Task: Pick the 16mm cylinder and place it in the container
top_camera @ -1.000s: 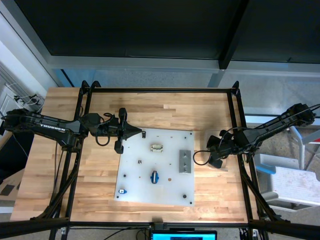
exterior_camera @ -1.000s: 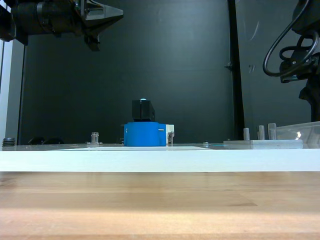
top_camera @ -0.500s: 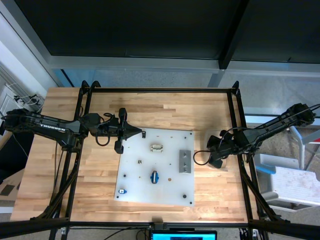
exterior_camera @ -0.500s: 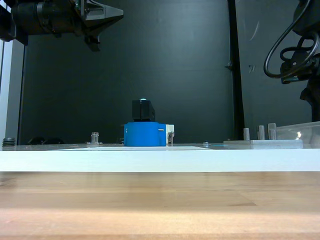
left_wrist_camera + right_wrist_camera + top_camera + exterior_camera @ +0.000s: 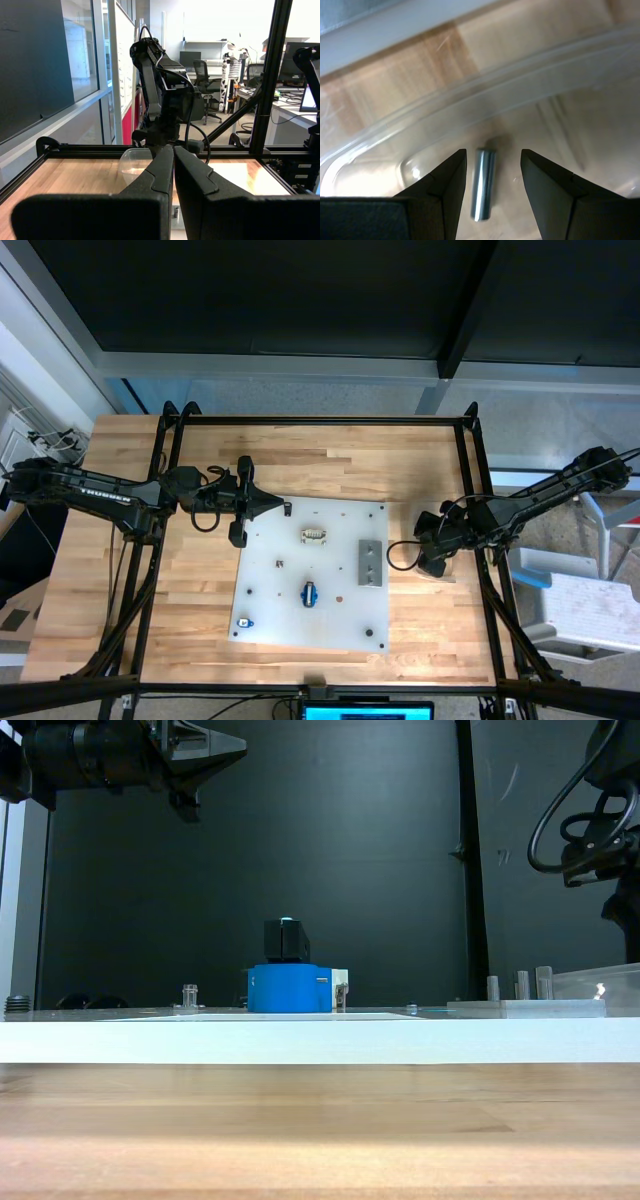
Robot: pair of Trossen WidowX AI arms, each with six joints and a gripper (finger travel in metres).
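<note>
The 16mm cylinder (image 5: 484, 184), a short shiny grey peg, lies on the floor of the container (image 5: 470, 100), the clear tray to the right of the white board (image 5: 270, 610). My right gripper (image 5: 492, 152) hangs just over it, open, one finger on each side and neither touching the peg. From above, the right gripper (image 5: 428, 550) covers most of the container (image 5: 447, 571). My left gripper (image 5: 285, 507) is shut and empty, held high over the board's far left corner.
The white board carries a grey block (image 5: 371, 562), a blue part (image 5: 309, 592), a beige connector (image 5: 314, 535) and a small blue piece (image 5: 245, 622). Black frame rails (image 5: 320, 421) run around the table.
</note>
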